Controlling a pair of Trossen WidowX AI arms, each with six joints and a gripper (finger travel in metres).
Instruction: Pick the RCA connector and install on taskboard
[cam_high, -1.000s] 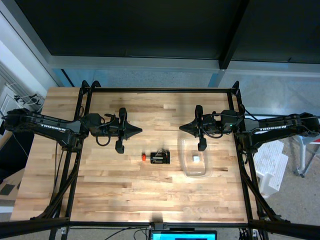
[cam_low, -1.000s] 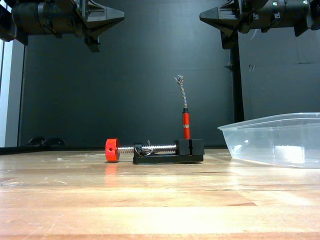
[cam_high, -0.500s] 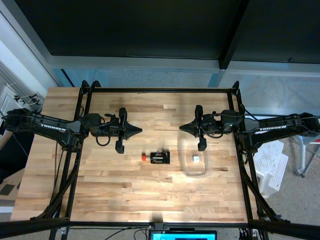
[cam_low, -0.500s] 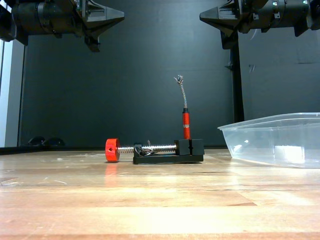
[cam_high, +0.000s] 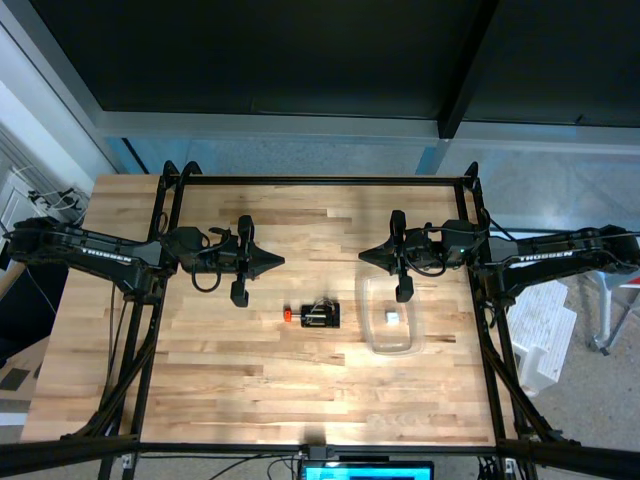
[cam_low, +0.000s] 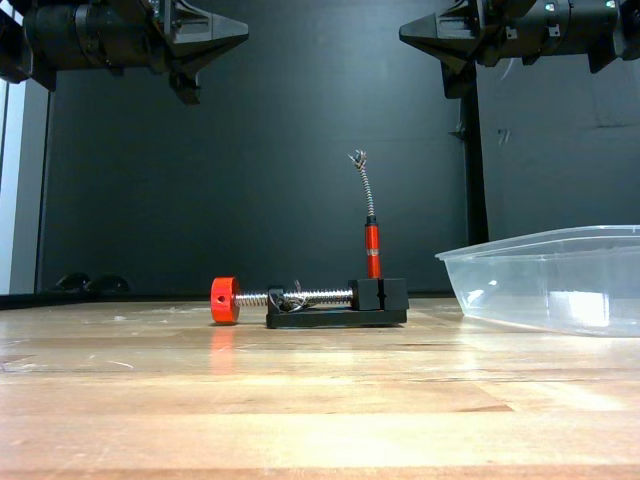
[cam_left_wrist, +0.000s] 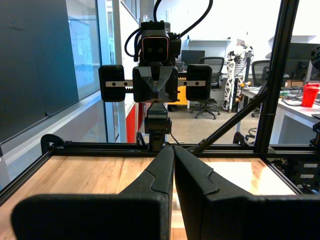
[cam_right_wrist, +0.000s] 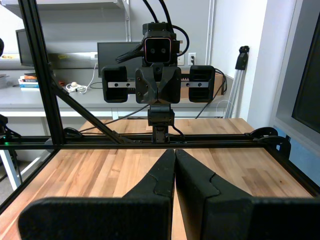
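Note:
The taskboard (cam_high: 323, 316) is a small black block at the table's middle, also seen in the low view (cam_low: 338, 304). An RCA connector (cam_low: 372, 249) with a red barrel and a coiled metal tail stands upright on the board's right end. A second red-capped piece (cam_low: 225, 299) on a coiled sleeve sticks out sideways from its left end. My left gripper (cam_high: 280, 262) hangs high, behind and left of the board, shut and holding nothing (cam_left_wrist: 173, 150). My right gripper (cam_high: 362, 254) hangs high, behind and right of the board, shut and holding nothing (cam_right_wrist: 174, 152).
A clear plastic tray (cam_high: 392, 341) lies right of the board with a small white piece (cam_high: 393, 317) inside. A black frame (cam_high: 320, 181) runs round the table's edges. In the low view both grippers stay well above the board's upright coil.

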